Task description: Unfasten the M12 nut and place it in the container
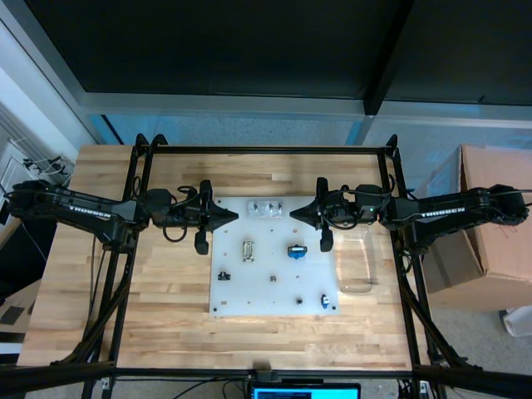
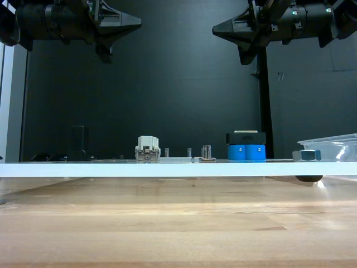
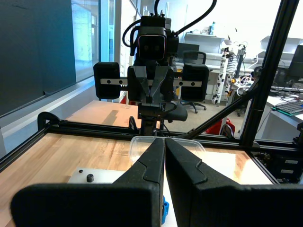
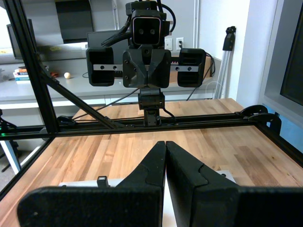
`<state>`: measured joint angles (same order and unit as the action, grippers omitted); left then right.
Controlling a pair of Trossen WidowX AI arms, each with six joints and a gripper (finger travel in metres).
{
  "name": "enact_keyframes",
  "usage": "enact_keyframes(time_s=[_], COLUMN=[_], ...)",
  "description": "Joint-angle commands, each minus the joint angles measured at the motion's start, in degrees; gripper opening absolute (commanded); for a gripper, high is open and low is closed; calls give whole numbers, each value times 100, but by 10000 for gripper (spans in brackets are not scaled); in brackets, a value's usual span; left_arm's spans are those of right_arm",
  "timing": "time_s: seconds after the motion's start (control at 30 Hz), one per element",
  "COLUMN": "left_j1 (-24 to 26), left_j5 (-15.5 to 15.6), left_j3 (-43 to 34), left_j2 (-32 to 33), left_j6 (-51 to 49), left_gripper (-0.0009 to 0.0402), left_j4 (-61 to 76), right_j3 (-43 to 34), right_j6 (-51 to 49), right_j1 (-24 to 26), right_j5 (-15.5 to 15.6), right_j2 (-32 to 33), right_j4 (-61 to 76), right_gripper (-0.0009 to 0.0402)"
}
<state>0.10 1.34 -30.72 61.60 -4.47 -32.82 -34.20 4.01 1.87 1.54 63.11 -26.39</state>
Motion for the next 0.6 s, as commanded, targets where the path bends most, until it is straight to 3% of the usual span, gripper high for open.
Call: enact_keyframes(time_s=[0.03,0.6], left_j1=[-9,-9], left_j5=[-2,-2], left_j3=[0,0], left_j2=[0,0], left_j6=[0,0], left_gripper=[0,0], left_j4=[133,133], right_j3=[-2,-2], right_j6=[0,48], right_j1=[-2,-11], right_j5=[0,4], right_j2=[0,-2], right_j4=[-2,4], right_gripper=[0,0])
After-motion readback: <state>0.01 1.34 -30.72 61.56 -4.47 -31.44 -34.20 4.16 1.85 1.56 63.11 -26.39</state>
